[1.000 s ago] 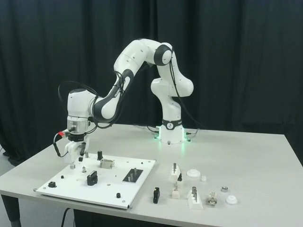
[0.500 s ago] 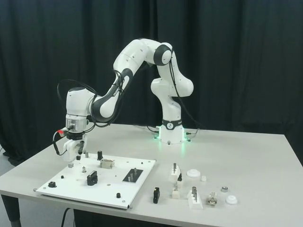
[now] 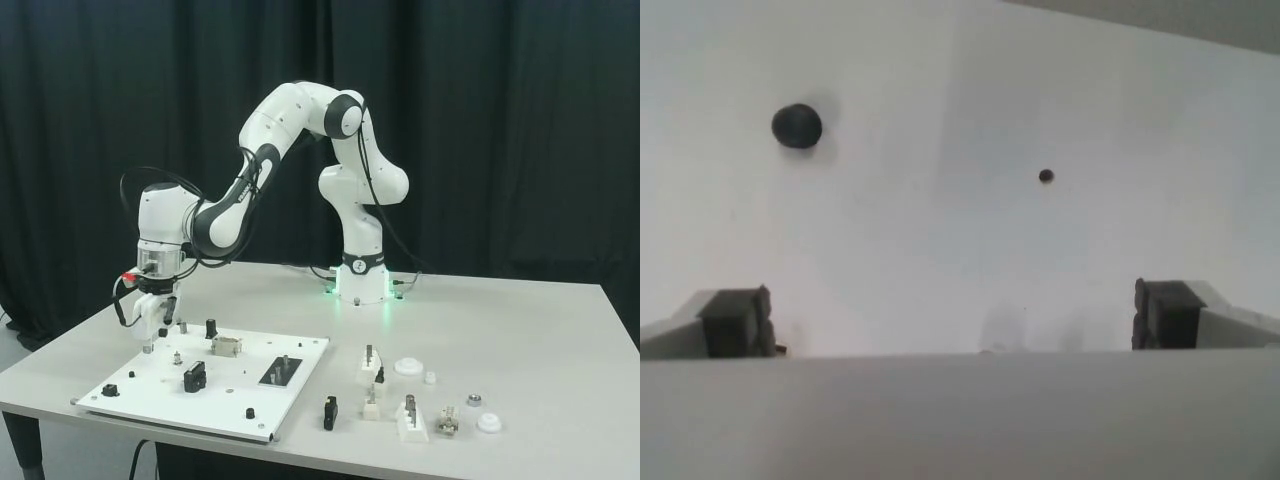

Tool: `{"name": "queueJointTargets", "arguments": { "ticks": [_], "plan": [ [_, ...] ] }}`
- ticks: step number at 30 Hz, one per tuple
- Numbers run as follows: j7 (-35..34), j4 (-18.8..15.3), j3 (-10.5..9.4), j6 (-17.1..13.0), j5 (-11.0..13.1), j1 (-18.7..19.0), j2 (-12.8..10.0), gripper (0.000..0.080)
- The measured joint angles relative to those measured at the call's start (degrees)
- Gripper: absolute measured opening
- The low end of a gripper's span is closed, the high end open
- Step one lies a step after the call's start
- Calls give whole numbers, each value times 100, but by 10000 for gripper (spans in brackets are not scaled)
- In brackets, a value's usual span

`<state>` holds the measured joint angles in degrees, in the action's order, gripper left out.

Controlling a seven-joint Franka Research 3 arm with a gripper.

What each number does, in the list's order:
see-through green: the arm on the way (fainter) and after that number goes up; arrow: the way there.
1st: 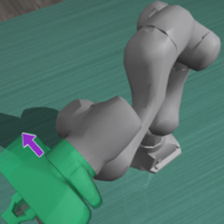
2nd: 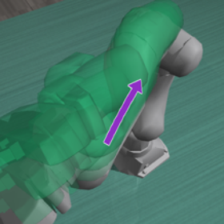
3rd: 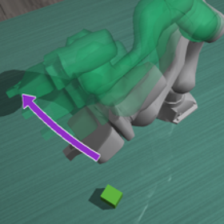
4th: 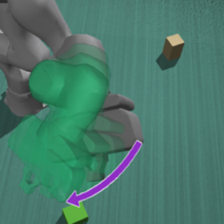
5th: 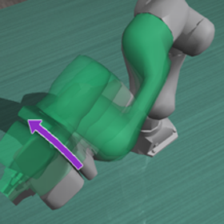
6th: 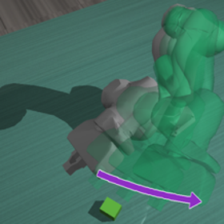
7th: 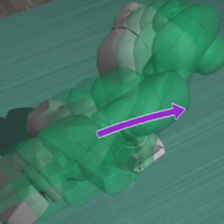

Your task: Pick USB.

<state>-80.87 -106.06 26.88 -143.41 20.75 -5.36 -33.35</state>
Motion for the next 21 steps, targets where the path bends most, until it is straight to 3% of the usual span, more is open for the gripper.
{"name": "queueJointTargets", "arguments": {
  "ticks": [21],
  "plan": [
    [793,37,9,88,0,13,57,800]
  ]
}}
